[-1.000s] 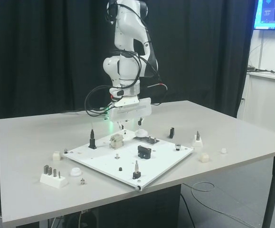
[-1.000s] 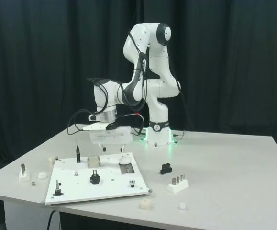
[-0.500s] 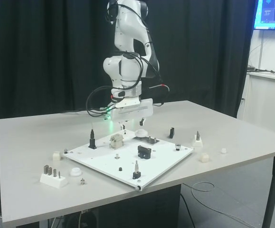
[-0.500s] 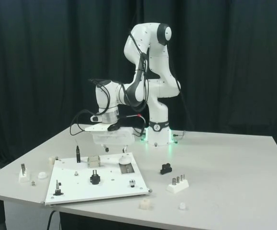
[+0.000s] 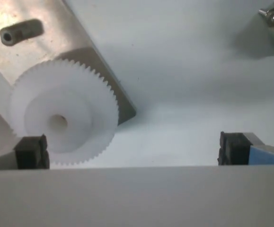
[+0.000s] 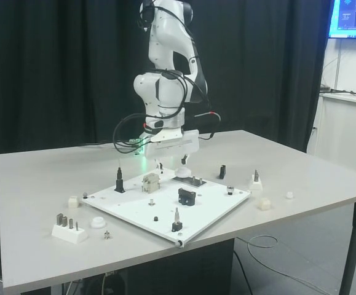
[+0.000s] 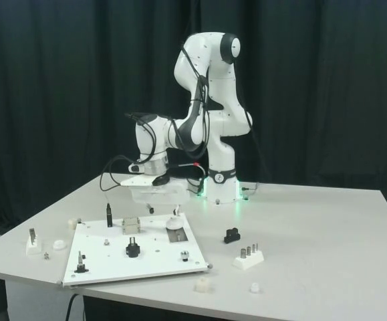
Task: Insert large gear.
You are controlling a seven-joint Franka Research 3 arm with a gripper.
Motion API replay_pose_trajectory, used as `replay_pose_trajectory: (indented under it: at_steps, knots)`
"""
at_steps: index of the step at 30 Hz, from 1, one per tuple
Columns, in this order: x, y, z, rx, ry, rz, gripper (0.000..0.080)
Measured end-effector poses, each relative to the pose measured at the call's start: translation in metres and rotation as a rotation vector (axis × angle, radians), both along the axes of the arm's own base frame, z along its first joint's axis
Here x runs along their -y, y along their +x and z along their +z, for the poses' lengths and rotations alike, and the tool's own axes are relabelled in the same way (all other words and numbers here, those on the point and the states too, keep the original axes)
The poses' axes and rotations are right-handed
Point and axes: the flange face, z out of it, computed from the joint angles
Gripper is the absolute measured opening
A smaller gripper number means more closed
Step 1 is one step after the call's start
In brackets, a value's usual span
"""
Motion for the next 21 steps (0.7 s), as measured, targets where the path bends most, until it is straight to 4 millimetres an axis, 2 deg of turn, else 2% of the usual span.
replay_pose_trajectory:
  at_steps: [21]
  knots:
    - [-0.004,0.000,-0.015,-0.027,-0.025,-0.024,0.0800]
